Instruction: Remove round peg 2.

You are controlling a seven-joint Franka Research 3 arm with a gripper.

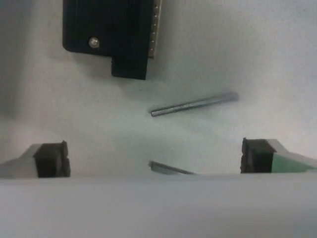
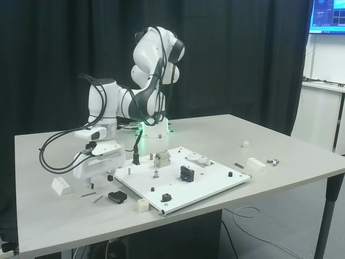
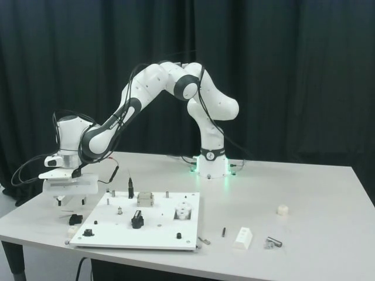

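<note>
The gripper point(image 1: 153, 157) hangs low over the bare grey table point(image 2: 48, 145), off the edge of the white board point(image 2: 215, 186) on the side away from the arm's base, with its jaws spread wide and nothing between them. Directly beneath, in the wrist view, a thin grey round peg point(image 1: 194, 104) lies flat on the table, apart from both fingertip pads; a second thin pin point(image 1: 168, 169) lies close to it, partly hidden by the gripper body. A black connector block point(image 1: 110, 34) sits just beyond them. Which rod is round peg 2 cannot be told, but the peg appears already out of the board and released, so the step in hand looks like clearing away. Doing that well means rising straight up with the jaws kept apart, so neither pad brushes a rod and sets it rolling. The peg's long axis lies level on the table, at a slight slant to the line between the two pads.
</note>
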